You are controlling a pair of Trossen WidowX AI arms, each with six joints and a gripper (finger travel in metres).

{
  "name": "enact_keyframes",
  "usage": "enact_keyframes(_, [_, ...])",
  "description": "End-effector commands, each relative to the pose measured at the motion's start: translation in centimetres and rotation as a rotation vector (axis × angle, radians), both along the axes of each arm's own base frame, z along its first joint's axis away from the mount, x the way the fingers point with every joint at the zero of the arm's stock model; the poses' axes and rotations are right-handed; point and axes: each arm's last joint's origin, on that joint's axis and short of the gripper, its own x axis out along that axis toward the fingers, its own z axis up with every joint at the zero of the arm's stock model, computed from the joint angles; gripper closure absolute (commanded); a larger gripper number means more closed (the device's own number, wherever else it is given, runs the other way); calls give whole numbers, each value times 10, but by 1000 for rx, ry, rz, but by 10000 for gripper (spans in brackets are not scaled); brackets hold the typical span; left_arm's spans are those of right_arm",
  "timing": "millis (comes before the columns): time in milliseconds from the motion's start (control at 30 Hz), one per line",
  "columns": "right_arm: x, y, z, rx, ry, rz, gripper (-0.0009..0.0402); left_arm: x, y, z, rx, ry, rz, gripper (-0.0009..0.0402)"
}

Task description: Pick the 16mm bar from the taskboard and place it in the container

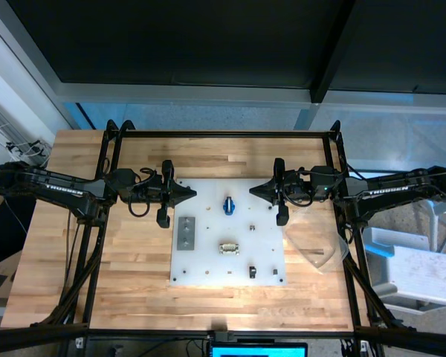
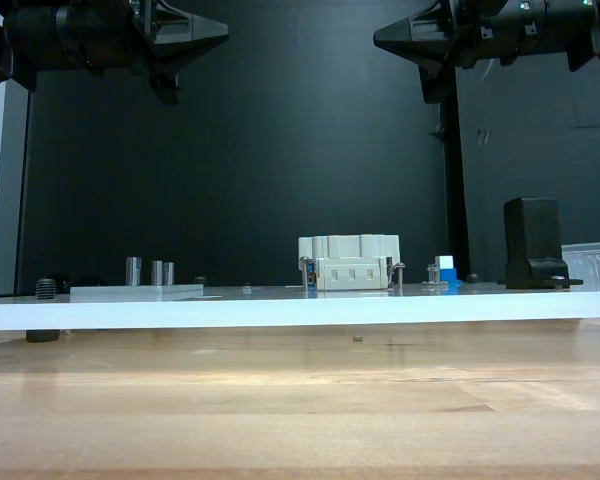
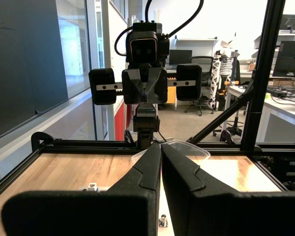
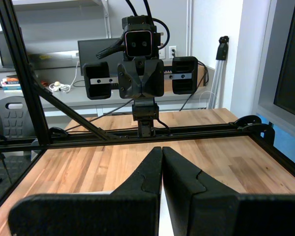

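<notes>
The taskboard (image 1: 208, 269) lies flat at the middle of the wooden table (image 1: 67, 245). The container (image 1: 320, 254) sits just off the board's right edge, beneath the right arm. The left gripper (image 1: 187, 192) hangs high above the board's far left corner, fingers pressed together with only a seam between them and nothing held. The right gripper (image 1: 257, 189) hangs likewise above the far right part, pinched closed and empty. The 16mm bar is judged to be one of the short metal pins (image 2: 133, 270) standing upright from the grey metal block (image 1: 186, 232) on the board's left half; which pin it is cannot be told from these views. The pick is not yet begun. The bar is assessed as rigid, smooth metal, dense for its size and not fragile, with a round polished flank likely to slip under a light pinch. The recommended hold is across the diameter on the exposed upper shank, pads fully seated and clear of the block's top face. A straight vertical lift is advised, since a tilted pull may bind the bar in its socket. Neighbouring pins stand near, so the fingers should spread only as wide as needed. The container looks light and may shift if struck.
</notes>
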Motion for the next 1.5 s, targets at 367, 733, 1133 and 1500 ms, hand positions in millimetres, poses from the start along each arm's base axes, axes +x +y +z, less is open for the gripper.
enact_keyframes(367, [0,0,1,3,1,-1,393,0,0,0,0,0,0,393])
enact_keyframes(733, [3,2,22,24,252,3,393,0,0,0,0,0,0,393])
enact_keyframes(1133, [9,5,33,36,691,0,393,0,0,0,0,0,0,393])
enact_keyframes(1500, [20,7,46,52,920,-13,393,0,0,0,0,0,0,393])
